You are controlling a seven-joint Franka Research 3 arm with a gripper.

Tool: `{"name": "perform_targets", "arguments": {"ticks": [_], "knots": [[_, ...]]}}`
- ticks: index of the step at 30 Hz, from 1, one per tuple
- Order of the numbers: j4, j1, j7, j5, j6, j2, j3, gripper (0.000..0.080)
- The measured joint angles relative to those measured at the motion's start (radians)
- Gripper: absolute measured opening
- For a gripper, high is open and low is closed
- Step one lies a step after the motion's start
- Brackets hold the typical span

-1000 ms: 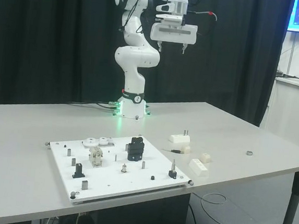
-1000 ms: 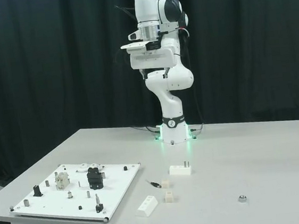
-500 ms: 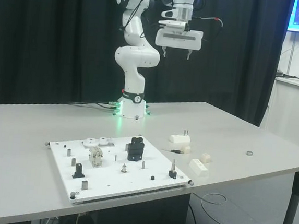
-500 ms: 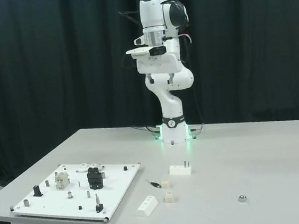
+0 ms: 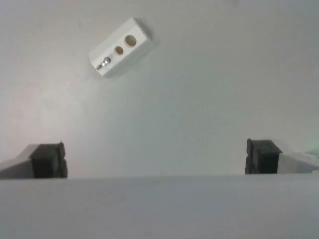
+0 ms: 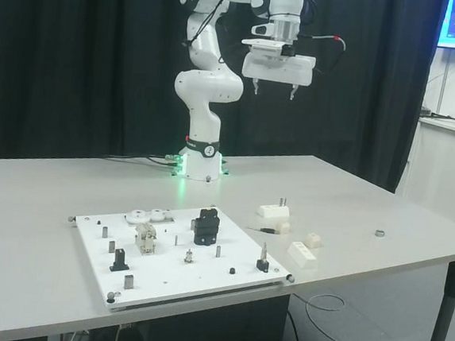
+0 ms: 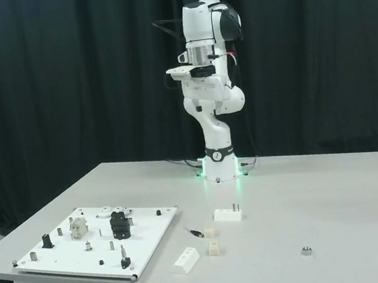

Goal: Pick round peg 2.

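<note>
A small white holder block (image 6: 272,212) lies on the grey table (image 6: 353,197), to the right of the white board. One thin round peg (image 6: 282,200) stands upright in it. In the wrist view the block (image 5: 120,47) shows the peg (image 5: 103,62) at one end and two empty holes beside it. The second room view has the block (image 7: 227,214) in front of the arm's base. My gripper (image 6: 273,91) hangs high over the back of the table, far above the block, open and holding nothing. Its black fingertips (image 5: 48,160) stand wide apart. The gripper (image 7: 206,101) faces down.
A white board (image 6: 202,284) carrying several small fixtures and pegs lies at the table's front left. Small white blocks (image 6: 301,253) (image 6: 313,240) and a black-tipped part (image 6: 266,230) lie near the holder. A small ring (image 6: 379,232) rests at the right. The arm's base (image 6: 201,156) stands at the back.
The gripper has swung to the right in the first room view and come a little lower, still open. Nothing on the table has moved.
</note>
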Motion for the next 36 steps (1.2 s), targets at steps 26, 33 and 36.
{"name": "perform_targets", "arguments": {"ticks": [26, 33, 36], "knots": [[-0.057, 0.000, 0.190, 0.020, 0.104, 0.089, 0.027, 0.0800], [-0.091, 0.000, 0.191, 0.026, 0.138, 0.106, 0.044, 0.0800], [-0.102, 0.000, 0.192, 0.026, 0.154, 0.117, 0.057, 0.0800]]}}
